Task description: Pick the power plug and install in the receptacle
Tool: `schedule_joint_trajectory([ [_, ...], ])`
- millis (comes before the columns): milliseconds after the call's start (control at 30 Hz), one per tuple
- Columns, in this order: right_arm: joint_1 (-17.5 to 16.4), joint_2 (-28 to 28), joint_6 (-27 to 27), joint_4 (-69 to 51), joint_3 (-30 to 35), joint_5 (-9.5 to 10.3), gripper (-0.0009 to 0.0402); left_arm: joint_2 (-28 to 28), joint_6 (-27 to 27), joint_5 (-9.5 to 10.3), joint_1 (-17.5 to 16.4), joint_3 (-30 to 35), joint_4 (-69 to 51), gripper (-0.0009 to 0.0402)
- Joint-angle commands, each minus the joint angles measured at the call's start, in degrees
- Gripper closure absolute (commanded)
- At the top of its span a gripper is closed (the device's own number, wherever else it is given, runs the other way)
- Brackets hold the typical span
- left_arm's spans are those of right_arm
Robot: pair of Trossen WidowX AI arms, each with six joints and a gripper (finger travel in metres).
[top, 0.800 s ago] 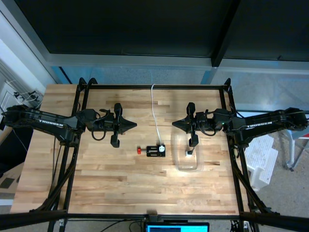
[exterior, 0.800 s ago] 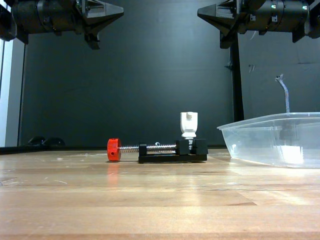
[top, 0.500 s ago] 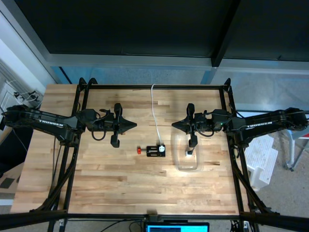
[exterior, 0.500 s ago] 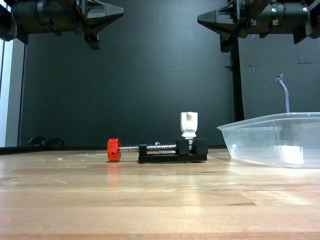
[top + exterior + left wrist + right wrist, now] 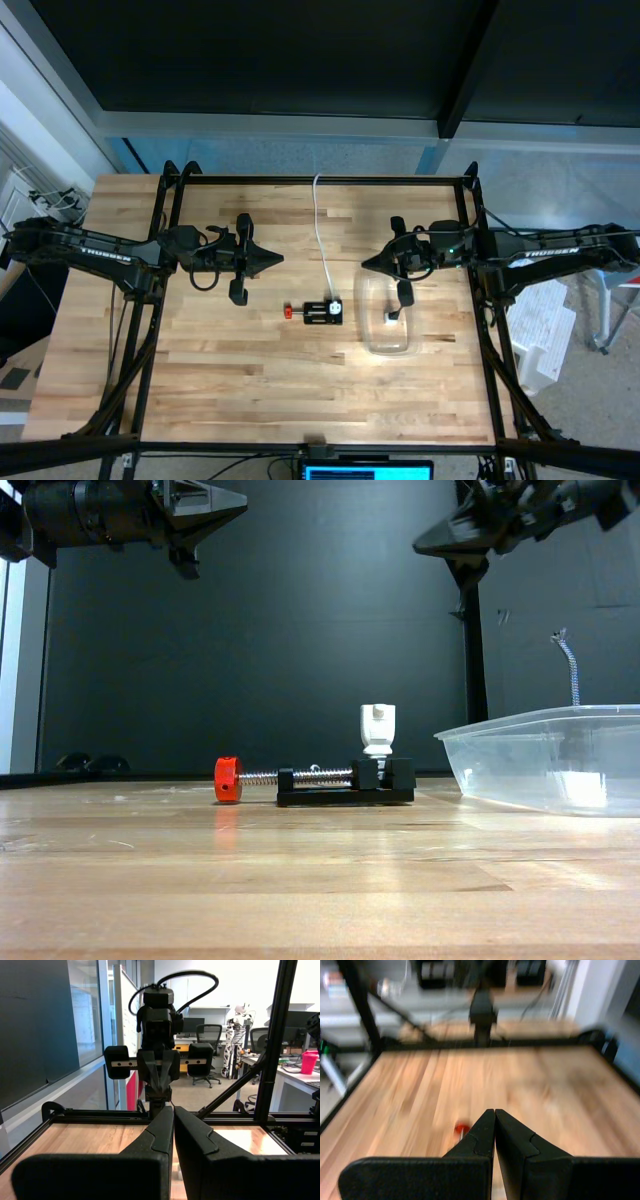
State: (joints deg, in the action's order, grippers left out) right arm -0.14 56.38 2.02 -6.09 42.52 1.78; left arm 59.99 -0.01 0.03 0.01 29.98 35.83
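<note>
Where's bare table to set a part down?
Free: wooden table's near strip, in front of the black red-knobbed mini vise and clear plastic tray, and the left side. Crowded centre: vise, white cord, tray. Above, left gripper and right gripper hang shut, flanking the cord.

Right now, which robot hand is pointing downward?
The right hand, high up near the tray: its tip slants down. The left hand, high on the other side, points level. Both are shut.
</note>
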Motion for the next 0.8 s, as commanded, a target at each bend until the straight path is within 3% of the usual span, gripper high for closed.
schedule_joint_trajectory([
  [33, -0.17, -0.57, -0.63, -11.1, 3.87, 1.99, 0.0393, 0.0, 0.0, 0.0, -0.02, -0.02, 0.02, 0.0393],
  [267, -0.39, -2.6, -1.01, -29.11, 9.22, 2.32, 0.0393, 0.0, 0.0, 0.0, 0.0, -0.02, 0.02, 0.0393],
  [800, -1.07, -6.82, -0.74, -51.08, 12.41, 2.62, 0.0393, 0.0, 0.0, 0.0, -0.02, -0.02, 0.02, 0.0393],
])
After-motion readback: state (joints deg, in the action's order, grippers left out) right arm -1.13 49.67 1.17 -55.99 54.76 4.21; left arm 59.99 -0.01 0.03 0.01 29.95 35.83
